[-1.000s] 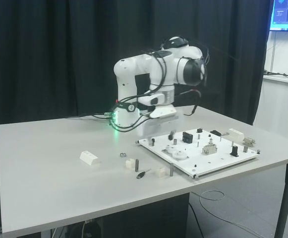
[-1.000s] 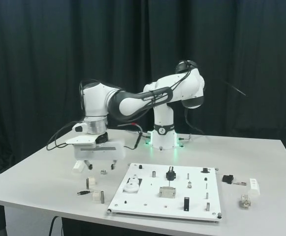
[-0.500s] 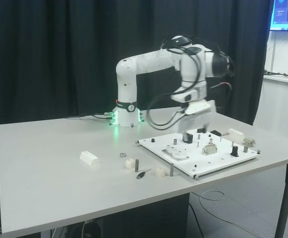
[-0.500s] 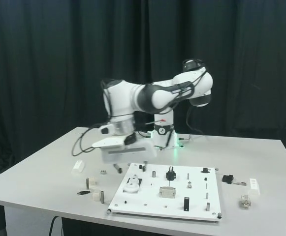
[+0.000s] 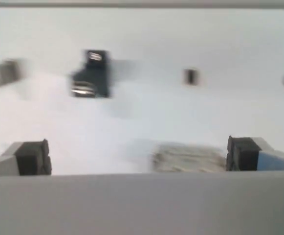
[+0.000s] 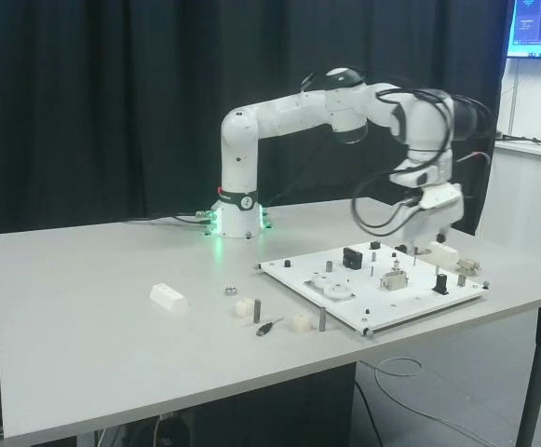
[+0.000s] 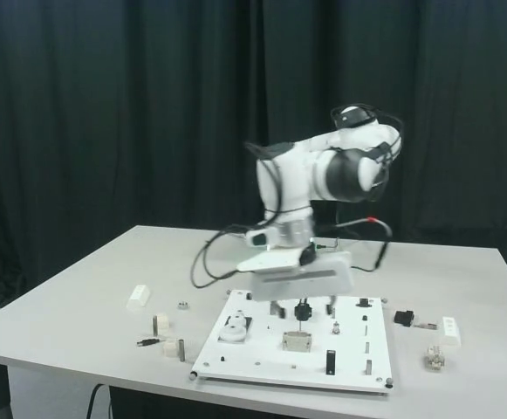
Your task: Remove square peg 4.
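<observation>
- The jaws are spread wide with nothing held; in the wrist view both black fingertips (image 5: 32,156) show, far apart over the white board (image 6: 382,312).
- The arm (image 6: 279,107) reaches across the board, and its hand (image 6: 428,209) hangs above the board's far side, clear of everything that stands on it.
- The peg is probably the black upright post (image 6: 440,282) near the board's outer end, though from these views I cannot be sure which post is number 4.
- If so, it lies below the jaws and towards the board's near edge, seated in the board with its long axis vertical. The coming move would be a short shift over it, a descent and a straight pull upward.
- Nearby on the board are a metal block (image 6: 394,277), a black part (image 6: 351,256) and slim grey pins. The block is the closest obstacle to a descent.
- White discs (image 6: 331,284) sit at the board's other end, well apart.
- Loose on the tabletop (image 6: 93,307), away from the work, lie a white block (image 6: 167,296) and small pieces (image 6: 245,307).
</observation>
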Motion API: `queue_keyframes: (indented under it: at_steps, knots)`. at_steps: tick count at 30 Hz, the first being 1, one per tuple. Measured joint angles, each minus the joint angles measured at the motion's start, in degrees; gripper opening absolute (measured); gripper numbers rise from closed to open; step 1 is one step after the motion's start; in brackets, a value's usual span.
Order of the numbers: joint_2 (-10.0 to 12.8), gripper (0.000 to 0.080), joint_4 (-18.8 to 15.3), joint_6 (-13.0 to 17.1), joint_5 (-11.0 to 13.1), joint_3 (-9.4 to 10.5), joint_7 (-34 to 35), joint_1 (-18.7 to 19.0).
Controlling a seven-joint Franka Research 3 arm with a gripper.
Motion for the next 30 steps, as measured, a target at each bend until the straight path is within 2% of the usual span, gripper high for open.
queue_keyframes:
  at_steps: [14,30]
  knots:
    - [-0.1,0.08,6.6,5.4,-4.5,4.98,10.3,2.7]
    - [-0.2,0.08,8.9,11.5,-6.8,11.35,15.1,2.8]
